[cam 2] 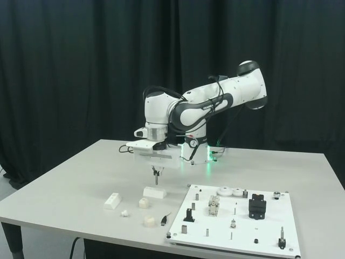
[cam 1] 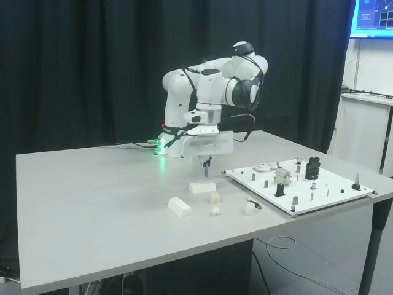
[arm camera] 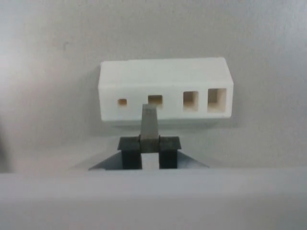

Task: Insert square peg 2.

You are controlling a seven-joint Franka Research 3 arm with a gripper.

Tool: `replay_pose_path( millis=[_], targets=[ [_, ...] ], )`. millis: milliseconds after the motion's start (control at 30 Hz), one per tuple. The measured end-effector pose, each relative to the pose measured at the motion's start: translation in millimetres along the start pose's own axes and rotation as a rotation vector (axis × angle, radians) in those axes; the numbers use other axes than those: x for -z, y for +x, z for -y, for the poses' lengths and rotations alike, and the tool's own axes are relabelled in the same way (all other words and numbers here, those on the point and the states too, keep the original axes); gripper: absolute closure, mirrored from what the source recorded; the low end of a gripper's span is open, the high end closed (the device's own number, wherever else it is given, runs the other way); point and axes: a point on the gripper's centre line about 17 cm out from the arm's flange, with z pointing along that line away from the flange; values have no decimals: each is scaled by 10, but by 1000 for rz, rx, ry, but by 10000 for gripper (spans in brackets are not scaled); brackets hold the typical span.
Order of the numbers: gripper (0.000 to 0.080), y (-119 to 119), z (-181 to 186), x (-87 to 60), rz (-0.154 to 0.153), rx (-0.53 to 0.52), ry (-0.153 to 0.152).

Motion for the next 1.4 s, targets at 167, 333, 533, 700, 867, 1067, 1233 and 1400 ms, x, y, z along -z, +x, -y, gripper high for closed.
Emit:
replay_pose_path(
  millis=[167, 333, 533, 700, 867, 1067, 1233, 1400],
  targets=[
    [731, 5, 15, 26, -1, 8, -4],
    [731, 14, 37, 41, -3, 14, -6],
    [731, 26, 59, 55, -6, 20, -7],
    [731, 42, 78, 67, -9, 25, -7],
    [731, 70, 96, 89, -14, 30, -7],
    [731, 94, 93, 128, -18, 34, -13],
    [731, 102, 88, 156, -18, 39, -18],
    [731, 102, 82, 180, -17, 45, -26]
  ],
)
